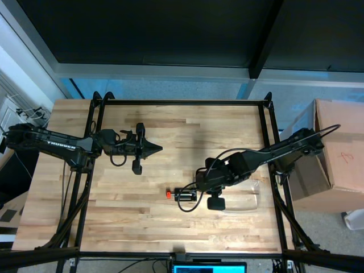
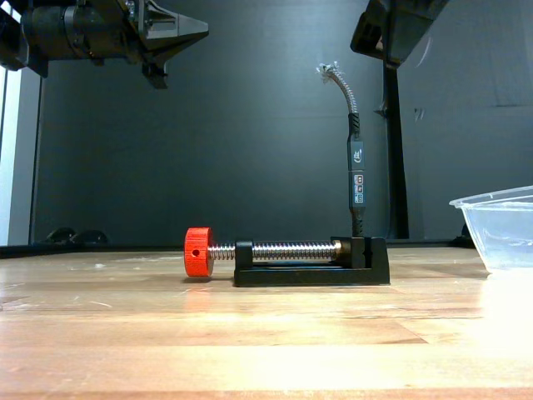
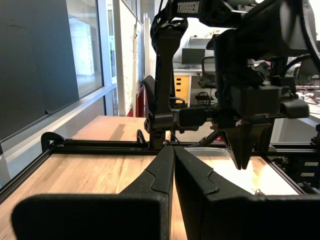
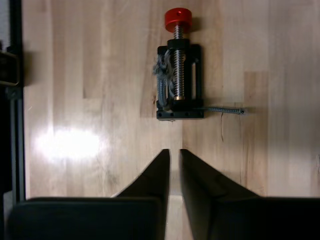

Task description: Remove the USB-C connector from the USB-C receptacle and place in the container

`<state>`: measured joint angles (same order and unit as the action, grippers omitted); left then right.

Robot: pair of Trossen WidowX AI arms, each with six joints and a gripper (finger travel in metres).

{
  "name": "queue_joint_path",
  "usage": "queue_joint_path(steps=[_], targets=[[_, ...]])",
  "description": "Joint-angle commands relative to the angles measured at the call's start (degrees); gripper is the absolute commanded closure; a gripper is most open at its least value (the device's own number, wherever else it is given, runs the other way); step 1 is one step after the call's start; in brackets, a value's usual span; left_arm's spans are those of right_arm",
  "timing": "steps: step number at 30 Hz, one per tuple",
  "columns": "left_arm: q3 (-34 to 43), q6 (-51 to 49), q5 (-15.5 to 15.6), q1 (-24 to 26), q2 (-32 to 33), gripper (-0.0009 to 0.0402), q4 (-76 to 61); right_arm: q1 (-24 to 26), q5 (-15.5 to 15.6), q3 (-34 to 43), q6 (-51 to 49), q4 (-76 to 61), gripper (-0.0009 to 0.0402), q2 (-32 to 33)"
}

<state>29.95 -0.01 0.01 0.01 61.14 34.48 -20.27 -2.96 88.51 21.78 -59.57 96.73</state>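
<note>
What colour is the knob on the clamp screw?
Red knob, best in low view; left gripper and right gripper hang above the table.

Left gripper (image 3: 174, 148) closed, right gripper (image 4: 174, 151) ajar

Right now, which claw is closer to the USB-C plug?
Right. The right claw hangs above, close by the vise holding the USB-C connector; the left claw hovers far off to the left.

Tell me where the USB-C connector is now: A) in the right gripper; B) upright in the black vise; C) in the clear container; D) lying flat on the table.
B: the USB-C connector stands upright in the black vise, free of both grippers; the right gripper hangs above the vise, the left gripper hangs over the left part of the table, and the container stands beside the vise.
</note>
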Motion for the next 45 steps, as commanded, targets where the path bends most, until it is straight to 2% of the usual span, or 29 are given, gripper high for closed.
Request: queue_joint_path(steps=[1,6,8,11,15,22,35,42,45], targets=[[0.00,0.00,0.00,-0.02,0.02,0.0393,0.04,-0.24,-2.08,2.89,0.96,-1.01,0.0291,2.86],[0.00,0.00,0.00,-0.02,0.02,0.0393,0.04,-0.37,-2.19,7.87,1.46,-3.32,0.0195,7.72],[0.00,0.00,0.00,-0.02,0.02,0.0393,0.02,-0.39,-2.21,9.18,1.09,-4.04,0.0176,9.25],[0.00,0.00,0.00,-0.02,0.02,0.0393,0.02,-0.52,-2.58,10.12,0.61,-4.04,0.0172,11.15],[0.00,0.00,0.00,0.00,0.02,0.0393,0.02,-0.72,-3.72,10.27,0.22,-3.89,0.0192,13.38],[0.00,0.00,0.00,0.00,0.02,0.0393,0.04,-0.74,-3.69,10.21,-1.51,-2.67,0.0240,16.22],[0.00,0.00,0.00,0.00,0.04,0.0393,0.02,-0.76,-3.52,8.59,-4.28,-1.79,0.0322,17.18],[0.00,0.00,0.00,0.00,0.04,0.0393,0.04,-0.76,-3.50,7.85,-4.50,-0.42,0.0394,17.14],[0.00,0.00,0.00,0.00,0.04,0.0393,0.04,-0.76,-3.50,7.82,-4.48,-0.44,0.0388,17.09]])
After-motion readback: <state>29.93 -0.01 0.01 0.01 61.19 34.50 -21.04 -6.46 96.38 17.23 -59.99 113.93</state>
